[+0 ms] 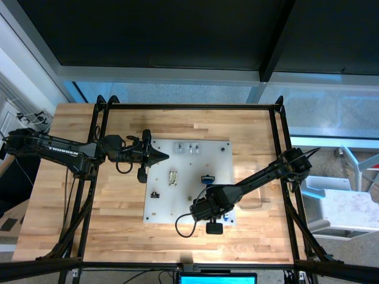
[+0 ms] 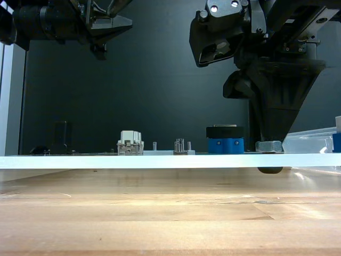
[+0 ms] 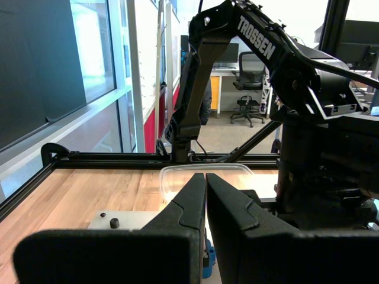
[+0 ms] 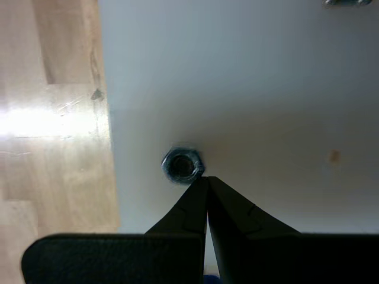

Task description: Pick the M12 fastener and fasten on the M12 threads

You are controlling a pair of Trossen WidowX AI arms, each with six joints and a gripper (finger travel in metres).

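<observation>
The silver M12 nut (image 4: pixel 182 164) sits flat on the white board (image 4: pixel 254 89) close to its edge, with a dark core in its hole. In the low view the nut (image 2: pixel 269 145) rests at board level and no stud ribs show beneath it, so it looks run down on its stud. My right gripper (image 4: pixel 207 178) points straight down with its fingers shut on nothing. Their tips (image 2: pixel 272 136) meet the nut's rim. My left gripper (image 3: pixel 205 177) is shut and empty, and it hovers high over the board's far left edge (image 1: pixel 163 157).
A clear tray (image 1: pixel 254 189) lies right of the board, behind the nut in the low view. A blue-and-black fitting (image 2: pixel 225 140), a white connector (image 2: pixel 130 144) and small posts (image 2: pixel 179 145) stand on the board. Black frame rails (image 1: pixel 278 136) ring the table.
</observation>
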